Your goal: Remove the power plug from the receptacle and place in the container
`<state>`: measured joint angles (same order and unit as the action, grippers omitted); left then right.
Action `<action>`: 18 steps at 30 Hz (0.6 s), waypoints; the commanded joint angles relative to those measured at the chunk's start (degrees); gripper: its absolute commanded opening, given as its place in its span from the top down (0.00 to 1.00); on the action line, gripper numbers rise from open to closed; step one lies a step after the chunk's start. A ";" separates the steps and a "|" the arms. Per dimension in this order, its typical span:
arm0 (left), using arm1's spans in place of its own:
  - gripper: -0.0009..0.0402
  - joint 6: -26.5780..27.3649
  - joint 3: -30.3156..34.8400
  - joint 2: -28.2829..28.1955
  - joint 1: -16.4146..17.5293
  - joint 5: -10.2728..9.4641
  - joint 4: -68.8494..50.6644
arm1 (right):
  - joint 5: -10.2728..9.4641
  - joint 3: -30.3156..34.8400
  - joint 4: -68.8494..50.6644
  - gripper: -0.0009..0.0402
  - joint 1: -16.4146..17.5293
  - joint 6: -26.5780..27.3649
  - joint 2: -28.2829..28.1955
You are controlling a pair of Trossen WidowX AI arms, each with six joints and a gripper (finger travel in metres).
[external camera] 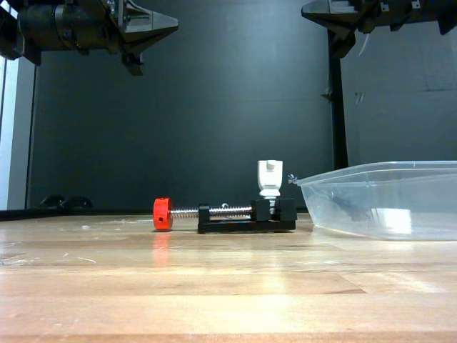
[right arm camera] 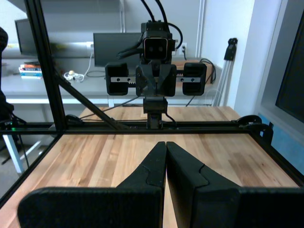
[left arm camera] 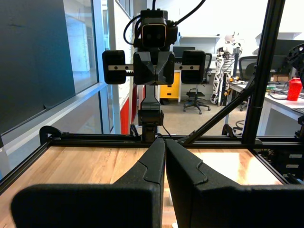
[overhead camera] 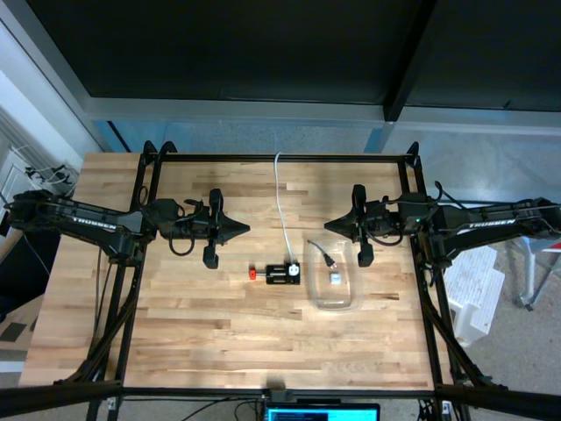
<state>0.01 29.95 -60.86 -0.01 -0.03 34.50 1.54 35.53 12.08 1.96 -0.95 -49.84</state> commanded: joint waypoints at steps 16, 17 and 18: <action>0.98 0.00 0.00 0.00 0.02 0.00 0.02 | -0.13 -7.56 10.62 0.98 -2.21 -0.35 0.66; 0.98 0.00 0.00 0.00 0.00 0.00 0.02 | -0.11 -7.78 10.99 0.98 -2.21 -0.37 0.66; 0.98 0.00 0.00 0.00 0.00 0.00 0.02 | -0.11 -7.87 11.21 0.98 -2.21 -0.63 0.66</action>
<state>0.03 29.93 -60.86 -0.01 -0.05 34.52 1.37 27.79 22.90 -0.27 -1.34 -49.12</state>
